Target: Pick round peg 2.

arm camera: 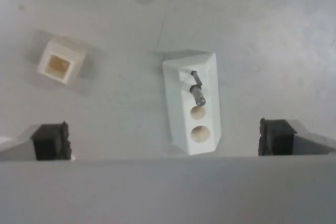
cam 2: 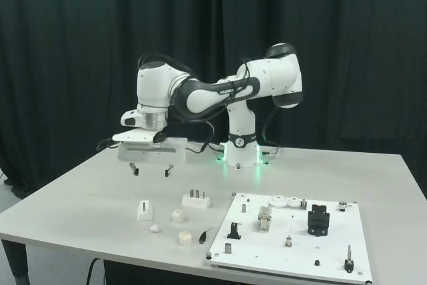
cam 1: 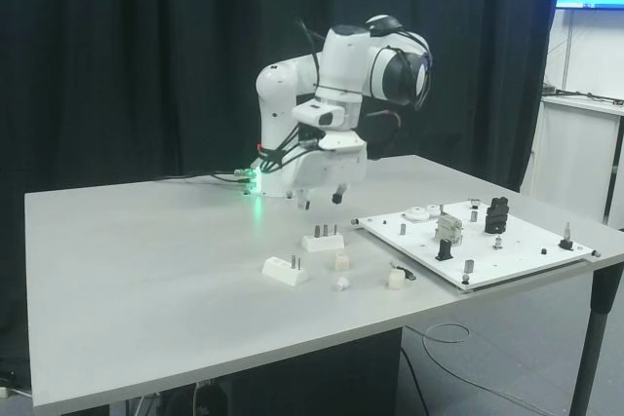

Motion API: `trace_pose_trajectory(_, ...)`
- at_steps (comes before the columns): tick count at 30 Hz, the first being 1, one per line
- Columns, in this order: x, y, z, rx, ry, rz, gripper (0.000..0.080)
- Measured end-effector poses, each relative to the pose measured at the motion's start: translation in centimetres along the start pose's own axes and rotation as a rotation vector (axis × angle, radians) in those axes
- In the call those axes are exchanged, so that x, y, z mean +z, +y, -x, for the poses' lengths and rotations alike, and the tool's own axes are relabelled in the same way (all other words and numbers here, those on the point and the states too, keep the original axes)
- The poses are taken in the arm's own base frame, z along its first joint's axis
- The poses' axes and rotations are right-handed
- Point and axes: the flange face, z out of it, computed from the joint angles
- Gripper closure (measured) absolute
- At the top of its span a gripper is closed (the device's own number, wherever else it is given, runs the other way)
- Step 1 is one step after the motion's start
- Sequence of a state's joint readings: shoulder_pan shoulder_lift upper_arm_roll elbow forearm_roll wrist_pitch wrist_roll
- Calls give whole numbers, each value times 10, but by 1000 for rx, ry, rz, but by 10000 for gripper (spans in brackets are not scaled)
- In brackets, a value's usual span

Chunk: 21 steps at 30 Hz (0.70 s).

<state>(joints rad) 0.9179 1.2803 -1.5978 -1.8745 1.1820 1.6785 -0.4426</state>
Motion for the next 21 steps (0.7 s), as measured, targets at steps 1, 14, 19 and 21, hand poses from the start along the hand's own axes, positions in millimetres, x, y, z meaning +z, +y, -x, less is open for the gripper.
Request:
trace_pose_trajectory(1,3,2,-1,-4,-4,-1,3)
trace_pose_trajectory(14,39,21,-9,-61,-37,-6,3)
trace_pose_trajectory(19,54,26,-13,-51,-25,-14,3)
trace_pose_trajectory(21,59,27,-15,-51,-19,-21,3)
